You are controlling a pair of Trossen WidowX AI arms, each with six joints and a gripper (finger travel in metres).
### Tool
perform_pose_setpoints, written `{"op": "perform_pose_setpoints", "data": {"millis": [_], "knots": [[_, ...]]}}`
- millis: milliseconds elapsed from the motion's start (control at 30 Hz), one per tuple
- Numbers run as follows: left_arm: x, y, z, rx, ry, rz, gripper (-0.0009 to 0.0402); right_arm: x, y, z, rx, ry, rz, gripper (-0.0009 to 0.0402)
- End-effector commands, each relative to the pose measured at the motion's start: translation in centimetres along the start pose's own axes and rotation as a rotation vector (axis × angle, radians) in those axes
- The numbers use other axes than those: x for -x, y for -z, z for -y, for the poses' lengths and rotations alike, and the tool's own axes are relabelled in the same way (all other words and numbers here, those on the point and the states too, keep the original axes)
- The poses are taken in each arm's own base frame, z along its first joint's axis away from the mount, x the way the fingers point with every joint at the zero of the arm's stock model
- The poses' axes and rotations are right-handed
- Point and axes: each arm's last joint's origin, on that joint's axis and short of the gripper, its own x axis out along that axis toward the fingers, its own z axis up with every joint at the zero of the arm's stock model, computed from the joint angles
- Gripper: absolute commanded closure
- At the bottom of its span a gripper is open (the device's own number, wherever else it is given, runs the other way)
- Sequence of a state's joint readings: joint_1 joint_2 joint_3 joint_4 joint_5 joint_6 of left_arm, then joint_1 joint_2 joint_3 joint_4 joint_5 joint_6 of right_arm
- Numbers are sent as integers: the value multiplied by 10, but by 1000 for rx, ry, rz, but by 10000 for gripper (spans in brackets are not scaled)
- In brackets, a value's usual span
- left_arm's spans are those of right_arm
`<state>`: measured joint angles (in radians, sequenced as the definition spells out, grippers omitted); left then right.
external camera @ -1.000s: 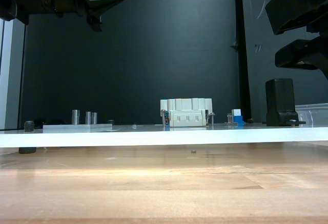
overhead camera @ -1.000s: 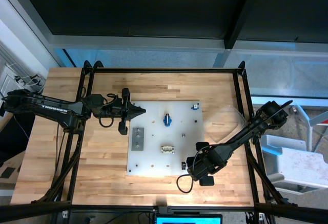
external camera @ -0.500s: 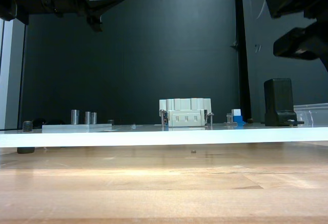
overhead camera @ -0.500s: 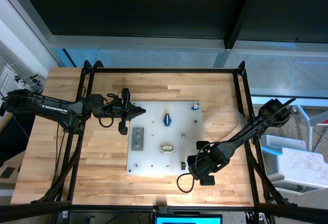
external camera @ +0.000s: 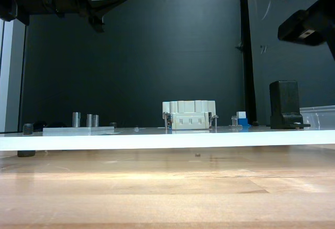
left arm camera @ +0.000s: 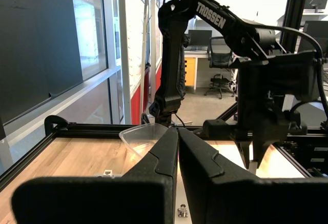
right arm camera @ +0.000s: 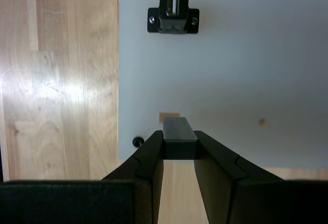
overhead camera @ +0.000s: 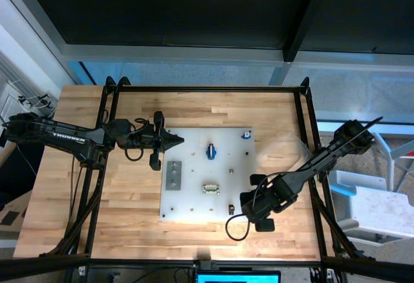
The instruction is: Pick the 16mm bar from the taskboard and place it in the container
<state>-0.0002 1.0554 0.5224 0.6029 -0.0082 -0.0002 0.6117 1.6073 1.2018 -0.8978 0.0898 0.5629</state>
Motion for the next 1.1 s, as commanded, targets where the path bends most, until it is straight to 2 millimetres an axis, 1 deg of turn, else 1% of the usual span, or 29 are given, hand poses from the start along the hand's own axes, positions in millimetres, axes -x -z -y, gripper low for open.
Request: {"op": "perform_pose_setpoints", "data": {"millis": [33,333,433,767,1100], "knots": [[0,0,0,0,0,0,393,10,2,2,-1,-4,0,370],[0,0,0,0,0,0,393,55,-5,5,21,81,-16,370],[0,0,0,0,0,0,393,62,-8,5,23,71,2,370],[0,0,0,0,0,0,393,65,-8,11,6,77,0,370],[0,0,0,0,0,0,393,65,-2,40,-74,102,-5,370]]}}
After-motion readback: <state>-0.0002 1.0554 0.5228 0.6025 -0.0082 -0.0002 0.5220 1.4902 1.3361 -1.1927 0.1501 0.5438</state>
